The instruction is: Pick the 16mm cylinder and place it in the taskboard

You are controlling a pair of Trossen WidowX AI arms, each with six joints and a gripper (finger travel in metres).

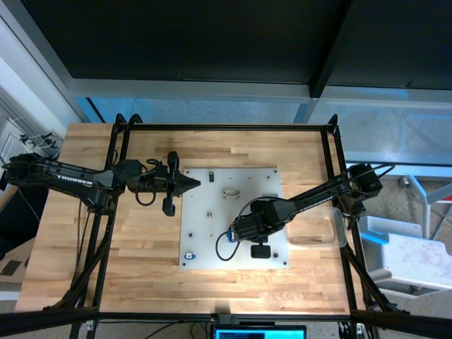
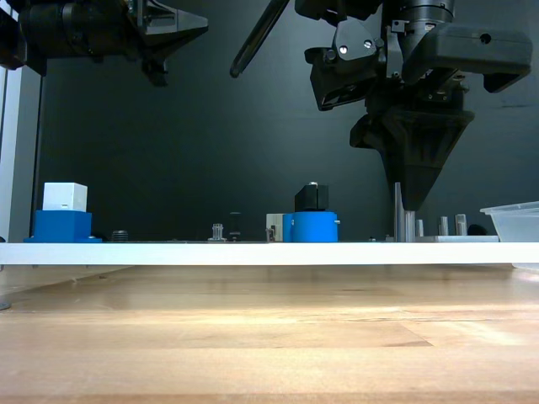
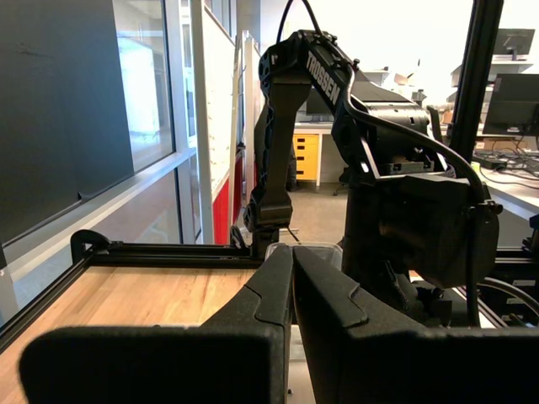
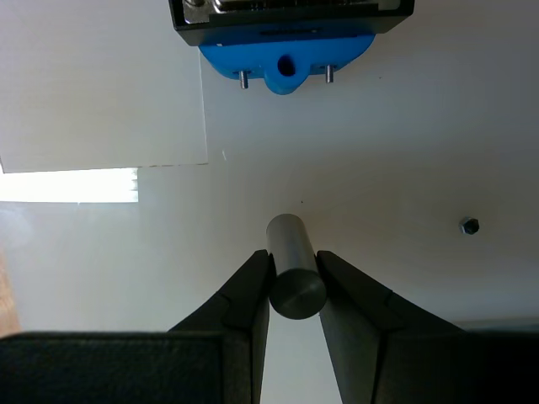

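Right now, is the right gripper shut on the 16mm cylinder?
Shut: the right gripper clamps the 16mm cylinder between fingers over the taskboard. The left gripper, shut, hangs over the taskboard's left edge.

The 16mm cylinder [image 4: 295,282], a smooth dull-grey metal peg with a flat round end, is pinched between the fingertips of the right gripper [image 4: 292,261], which points down at the board just below the high view's centre. The taskboard [image 1: 201,233] is a flat white square plate lying in the middle of that view. The left gripper [image 1: 194,182], fingers together, hovers over its upper left edge.
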